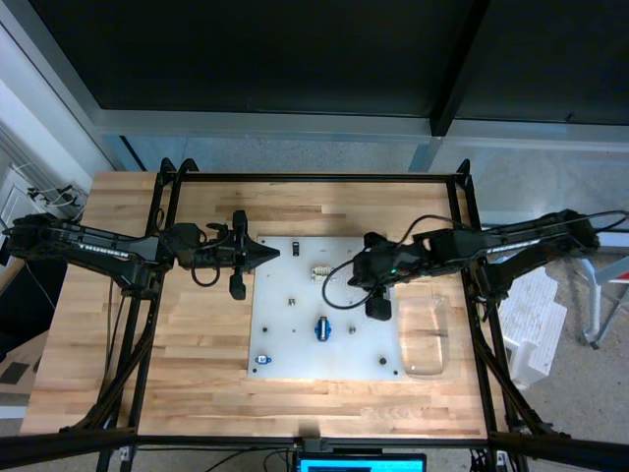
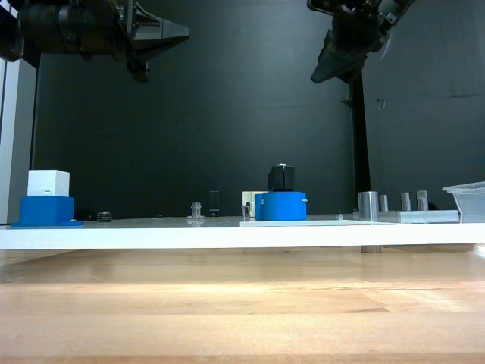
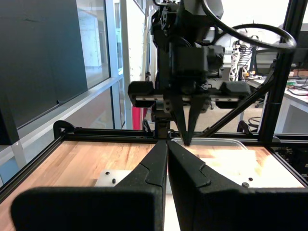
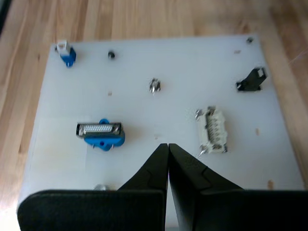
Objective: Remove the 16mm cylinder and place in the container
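Currently the 16mm cylinder [image 1: 352, 331] stands upright on the white board [image 1: 285, 339], just to the right of the blue connector [image 1: 322, 327] and apart from it. From the low view the cylinder [image 2: 367, 205] shows as a plain silver peg beside the blue connector [image 2: 284, 205], with a grey block [image 2: 420, 217] carrying thinner pegs further right. Nothing touches the cylinder.

The container [image 1: 425, 339] lies on the wooden surface [image 1: 197, 344] just off the board's right edge, near the cylinder. Only its corner [image 2: 466, 199] shows in the low view. Whether it touches the board cannot be told.

The right gripper [image 1: 378, 310] hangs over the right part of the board, pointing downward, its fingers closed together and holding nothing. Seen from table height it [image 2: 314, 78] is well above the board. Its own camera shows the closed tips [image 4: 167, 144] over bare board between the blue connector [image 4: 101, 132] and a white connector [image 4: 211, 129], with the cylinder [image 4: 100, 187] close by.

The left gripper [image 1: 270, 255] is at the board's left edge, raised high [image 2: 178, 30] and pointing level toward the right arm. Its fingers [image 3: 154, 163] are pressed shut and empty. Its camera faces the right gripper [image 3: 185, 142] and the container [image 3: 211, 140] behind it.
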### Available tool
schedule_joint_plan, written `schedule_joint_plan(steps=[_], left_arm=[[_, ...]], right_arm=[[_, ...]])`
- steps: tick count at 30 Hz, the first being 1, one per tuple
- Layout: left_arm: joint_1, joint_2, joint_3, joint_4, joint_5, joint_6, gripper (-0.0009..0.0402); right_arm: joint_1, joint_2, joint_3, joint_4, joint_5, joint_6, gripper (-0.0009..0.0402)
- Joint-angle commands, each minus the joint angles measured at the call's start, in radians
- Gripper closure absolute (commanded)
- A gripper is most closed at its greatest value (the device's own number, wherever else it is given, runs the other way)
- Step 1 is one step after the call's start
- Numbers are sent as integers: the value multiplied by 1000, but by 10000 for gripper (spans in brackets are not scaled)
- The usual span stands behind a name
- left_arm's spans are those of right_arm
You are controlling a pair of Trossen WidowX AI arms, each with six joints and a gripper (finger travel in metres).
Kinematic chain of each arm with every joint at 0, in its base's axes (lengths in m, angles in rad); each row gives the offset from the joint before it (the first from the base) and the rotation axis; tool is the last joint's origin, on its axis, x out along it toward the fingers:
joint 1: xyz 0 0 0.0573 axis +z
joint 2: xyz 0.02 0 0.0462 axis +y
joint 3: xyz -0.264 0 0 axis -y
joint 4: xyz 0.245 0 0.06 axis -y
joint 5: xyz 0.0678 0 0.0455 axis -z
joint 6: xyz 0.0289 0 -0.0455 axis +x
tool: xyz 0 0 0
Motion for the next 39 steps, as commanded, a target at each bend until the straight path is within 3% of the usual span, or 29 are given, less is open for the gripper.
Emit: schedule_joint_plan(steps=[1,12,17,25,33,39], left_arm=[[0,0,0,1,0,0,393],[0,0,0,1,0,0,393],[0,0,0,1,0,0,393],[0,0,0,0,0,0,393],[0,0,0,0,0,0,393],[0,0,0,0,0,0,393]], right_arm=[[15,70,71,-98,0,5,393],[60,288,295,-348,-8,31,391],[82,359,349,-423,-7,30,371],[119,420,349,-431,-6,30,308],[140,425,346,-432,1,54,214],[151,425,333,-431,1,54,172]])
